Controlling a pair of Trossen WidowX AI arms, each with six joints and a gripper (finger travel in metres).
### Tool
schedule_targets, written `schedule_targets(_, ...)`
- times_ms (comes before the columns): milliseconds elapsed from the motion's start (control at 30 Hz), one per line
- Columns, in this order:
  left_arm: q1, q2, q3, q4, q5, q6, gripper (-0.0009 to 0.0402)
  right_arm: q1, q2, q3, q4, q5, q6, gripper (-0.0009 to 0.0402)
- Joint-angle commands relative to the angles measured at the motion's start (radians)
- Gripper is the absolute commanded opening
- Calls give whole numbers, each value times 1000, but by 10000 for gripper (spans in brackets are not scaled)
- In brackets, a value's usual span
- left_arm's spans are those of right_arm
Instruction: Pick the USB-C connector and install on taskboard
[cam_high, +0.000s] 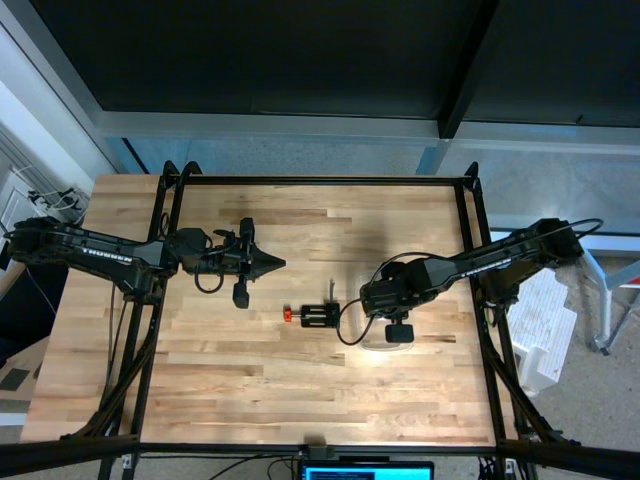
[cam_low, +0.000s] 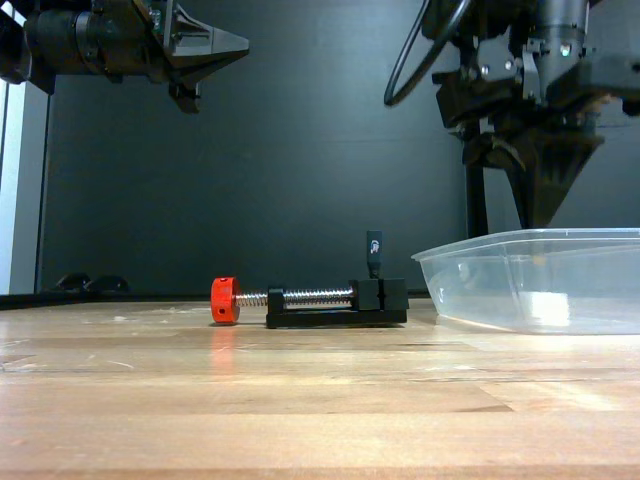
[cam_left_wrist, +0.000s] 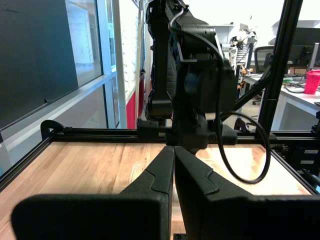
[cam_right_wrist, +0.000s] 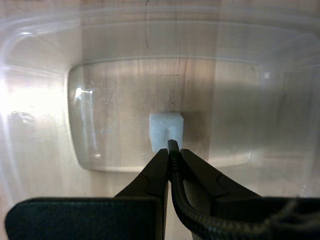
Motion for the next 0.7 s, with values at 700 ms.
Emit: schedule_targets(700,0,0,0,0,0,0,0,0,-73,138,-133,0,9,0)
